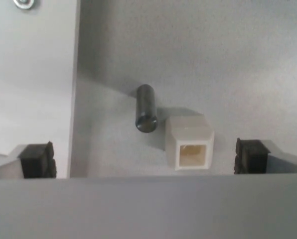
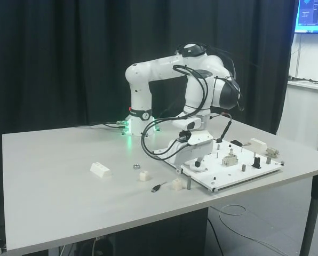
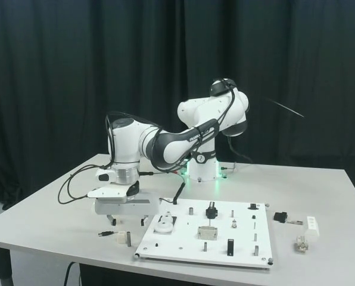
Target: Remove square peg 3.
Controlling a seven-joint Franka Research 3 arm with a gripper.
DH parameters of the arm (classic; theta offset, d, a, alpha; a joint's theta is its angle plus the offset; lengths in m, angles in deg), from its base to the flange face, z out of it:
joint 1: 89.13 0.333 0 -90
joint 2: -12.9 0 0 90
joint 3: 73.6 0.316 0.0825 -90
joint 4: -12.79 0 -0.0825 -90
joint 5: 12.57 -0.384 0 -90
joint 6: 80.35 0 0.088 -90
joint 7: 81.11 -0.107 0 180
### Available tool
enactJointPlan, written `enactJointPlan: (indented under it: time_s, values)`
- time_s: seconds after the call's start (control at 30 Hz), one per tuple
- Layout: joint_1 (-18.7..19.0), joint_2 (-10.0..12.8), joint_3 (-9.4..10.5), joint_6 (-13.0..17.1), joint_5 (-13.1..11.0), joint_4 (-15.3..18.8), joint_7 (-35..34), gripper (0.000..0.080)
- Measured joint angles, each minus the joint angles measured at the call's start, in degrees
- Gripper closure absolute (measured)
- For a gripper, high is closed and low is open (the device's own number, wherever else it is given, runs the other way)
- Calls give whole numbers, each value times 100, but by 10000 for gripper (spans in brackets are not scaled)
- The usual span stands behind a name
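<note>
A small white hollow square peg (image 1: 192, 144) lies on the grey table just off the corner of the white task board (image 1: 34, 74). A black round pin (image 1: 145, 108) stands right beside it. My gripper (image 1: 144, 158) hangs open above them, its black fingertips (image 1: 37, 160) far apart and nothing between them. In the first room view the peg (image 2: 177, 184) and pin (image 2: 189, 184) sit below the gripper (image 2: 190, 166). In the second room view the peg (image 3: 121, 238) lies under the gripper (image 3: 125, 221), near the table's front edge.
The white task board (image 2: 233, 173) carries several upright pegs and fixtures. On the table lie a white block (image 2: 100, 169), a smaller white block (image 2: 143, 176), a small nut (image 2: 133, 166) and a black connector (image 2: 156, 188). Loose parts (image 3: 311, 226) lie beside the board.
</note>
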Motion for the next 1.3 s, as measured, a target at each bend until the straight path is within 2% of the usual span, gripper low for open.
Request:
enactJointPlan:
  time_s: [0.33, 0.63, 1.0, 1.3]
  values:
    - [0, -3, 0, -45, -6, -3, -50, 3]
    - [45, -91, 0, -313, -123, -57, -246, 3]
    - [257, -129, 2, -684, -273, -279, -836, 3]
    - [603, -128, 21, -775, -305, -380, -1524, 3]
